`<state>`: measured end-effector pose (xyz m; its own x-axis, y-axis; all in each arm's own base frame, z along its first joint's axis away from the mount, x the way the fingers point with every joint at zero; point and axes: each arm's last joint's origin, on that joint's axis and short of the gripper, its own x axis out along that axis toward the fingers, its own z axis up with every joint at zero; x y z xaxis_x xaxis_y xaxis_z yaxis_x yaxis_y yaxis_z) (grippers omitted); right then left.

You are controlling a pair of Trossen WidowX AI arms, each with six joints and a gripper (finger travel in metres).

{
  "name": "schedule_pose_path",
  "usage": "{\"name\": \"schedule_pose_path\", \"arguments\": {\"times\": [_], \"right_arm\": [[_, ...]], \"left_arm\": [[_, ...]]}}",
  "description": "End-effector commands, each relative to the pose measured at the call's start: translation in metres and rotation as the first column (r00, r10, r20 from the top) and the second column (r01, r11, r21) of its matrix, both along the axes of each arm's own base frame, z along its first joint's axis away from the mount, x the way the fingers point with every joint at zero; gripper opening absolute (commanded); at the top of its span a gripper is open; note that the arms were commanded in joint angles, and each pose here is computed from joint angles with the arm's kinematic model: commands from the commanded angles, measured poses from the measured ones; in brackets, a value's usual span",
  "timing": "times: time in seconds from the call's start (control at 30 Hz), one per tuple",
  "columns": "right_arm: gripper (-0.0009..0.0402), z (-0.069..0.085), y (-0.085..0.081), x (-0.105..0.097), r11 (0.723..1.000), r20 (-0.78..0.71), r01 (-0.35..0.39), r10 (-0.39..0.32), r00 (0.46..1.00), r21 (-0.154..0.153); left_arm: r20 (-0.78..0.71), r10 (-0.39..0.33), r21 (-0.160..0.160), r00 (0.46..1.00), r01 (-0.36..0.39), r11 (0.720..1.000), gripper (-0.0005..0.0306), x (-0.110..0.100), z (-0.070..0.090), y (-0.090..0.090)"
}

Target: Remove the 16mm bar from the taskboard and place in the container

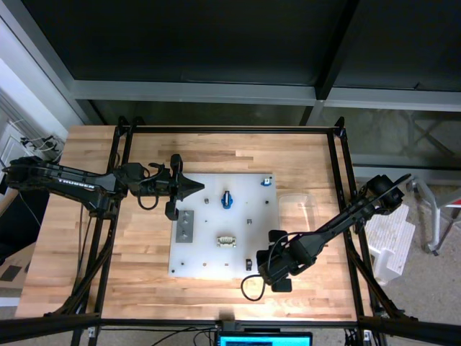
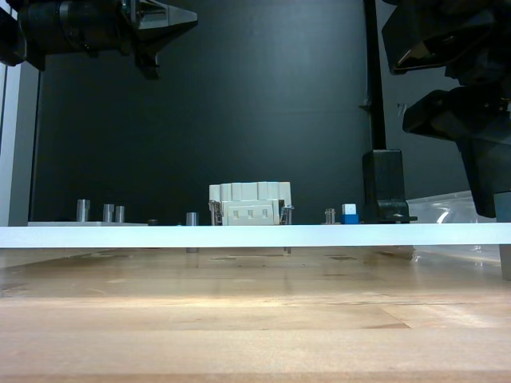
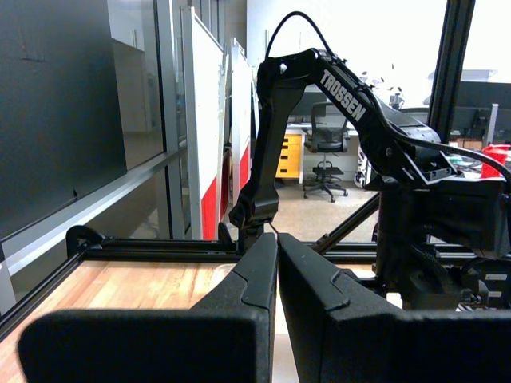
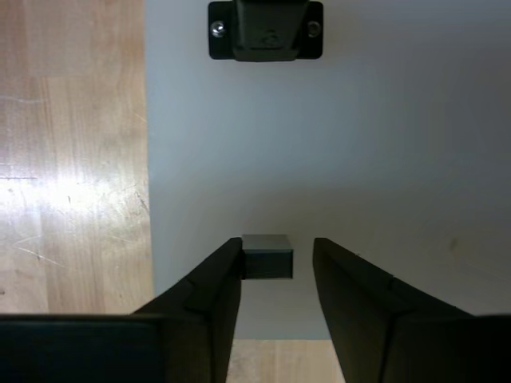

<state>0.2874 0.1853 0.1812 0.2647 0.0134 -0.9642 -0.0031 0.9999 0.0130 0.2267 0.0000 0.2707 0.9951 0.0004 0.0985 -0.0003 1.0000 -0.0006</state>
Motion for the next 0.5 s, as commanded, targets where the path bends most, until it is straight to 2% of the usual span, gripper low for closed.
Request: {"name": "schedule_pose_path", "arguments": {"times": [0.03,0.3,0.5], "right_arm": [[0.0089,0.0002,0.0001,-0.0001,1.000,0.002,0.001,-0.001,1.000,-0.003],[0.0039,0.0008,0.0007,0.0000,1.000,0.003,0.000,0.000,1.000,-0.001],[0.0019,0.0018,0.0007,-0.0004,1.000,0.005,-0.001,0.001,1.000,0.000]], "left_arm": [[0.001,0.000,0.000,1.000,0.000,1.000,0.0000,0.0000,0.0001,0.0001],[0.001,0.000,0.000,1.000,0.000,1.000,0.0000,0.0000,0.0001,0.0001],[0.000,0.000,0.000,1.000,0.000,1.000,0.0000,0.0000,0.0000,0.0001]]}}
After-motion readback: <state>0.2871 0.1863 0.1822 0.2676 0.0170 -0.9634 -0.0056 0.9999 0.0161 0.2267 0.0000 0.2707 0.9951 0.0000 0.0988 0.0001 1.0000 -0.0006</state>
